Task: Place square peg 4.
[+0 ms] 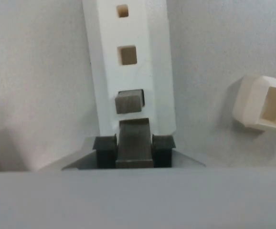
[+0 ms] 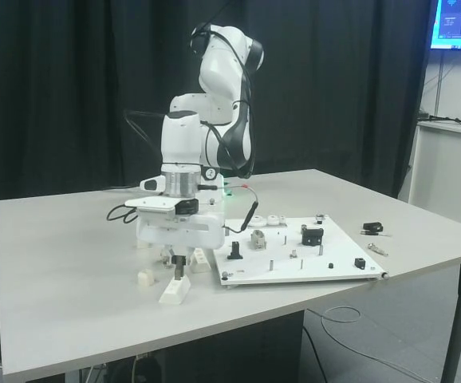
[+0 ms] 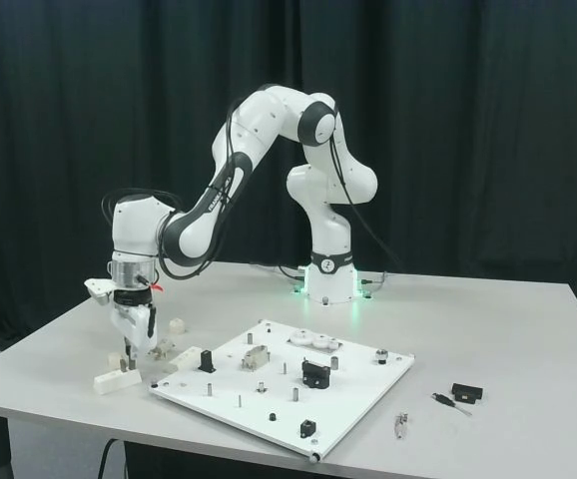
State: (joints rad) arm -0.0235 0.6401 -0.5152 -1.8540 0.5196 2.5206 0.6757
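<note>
Low in the wrist view, centre: the gripper [image 1: 134, 145] has its two black fingers closed on the flanks of square peg 4 [image 1: 134, 143].
Peg look: grey, square in section, flat-faced, short; only its upper part shows between the fingers.
Peg place: over the near end of the white peg block [image 1: 128, 71], just short of a second grey peg [image 1: 128, 101] seated in its hole; whether peg 4 has entered a hole I cannot tell.
Block holes: two empty square holes [image 1: 127, 55] run up the frame beyond the seated peg.
Handling, my judgement: light, rigid, smooth-sided, likely plastic; best held on two opposite flat faces near the top, kept upright, since a tilted square peg would jam.
Right edge, wrist view: a white hollow part [image 1: 264, 102] lies apart on the grey table [image 1: 37, 71].

Lower left of the first room view: peg held over the block [image 2: 175, 291], beside the white board [image 2: 294, 267].

Lower left of the second room view: gripper [image 3: 126, 357] down at the block [image 3: 115, 381]; peg too small to judge.
</note>
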